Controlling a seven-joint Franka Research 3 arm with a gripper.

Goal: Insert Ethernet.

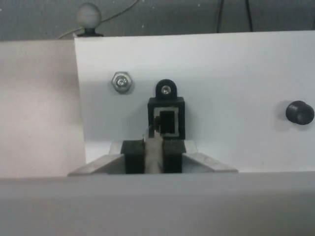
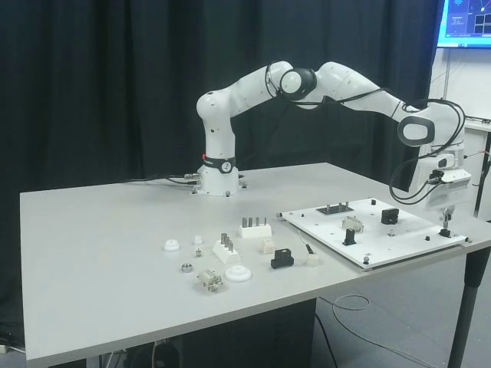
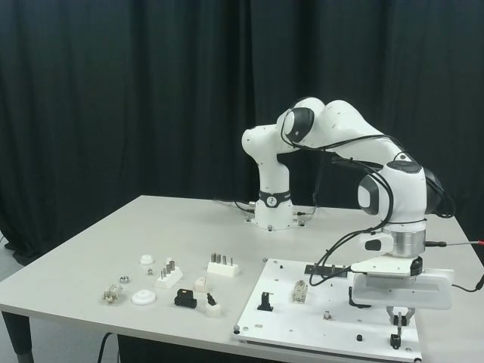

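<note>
Wrist view: hand [image 1: 153, 156] low over the white board [image 1: 221, 98], black fingertips [image 1: 132, 156] clenched on a thin plug, the Ethernet connector [image 1: 153, 147], pale and narrow between them. Connector tip sits just below the black Ethernet socket [image 1: 167, 118], nearly touching its lower lip, not seen inside the opening. Socket is fixed by a screw tab [image 1: 166, 89] above it. Hex nut [image 1: 121, 82] beside the socket, black round peg [image 1: 299, 112] well apart on the other side. Board's edge runs close beside the nut; past it, bare tabletop [image 1: 39, 108].

First room view: arm [image 2: 337, 80] stretched far out from its base [image 2: 216, 180], hand [image 2: 446, 222] at the board's [image 2: 399, 241] far corner, right by the tabletop [image 2: 92, 245] edge. Board carries a few black fixtures [image 2: 389, 216], spaced apart. Loose parts [image 2: 230, 257] cluster mid-tabletop, clear of the board. Wide open surface left of them.

Second room view: hand [image 3: 396, 324] hangs at the board's [image 3: 302, 325] near corner, close to both board edges. Small black block [image 3: 264, 302] and a grey fixture [image 3: 300, 292] stand further along the board, apart from the hand. Loose parts [image 3: 181, 296] sit off the board.
</note>
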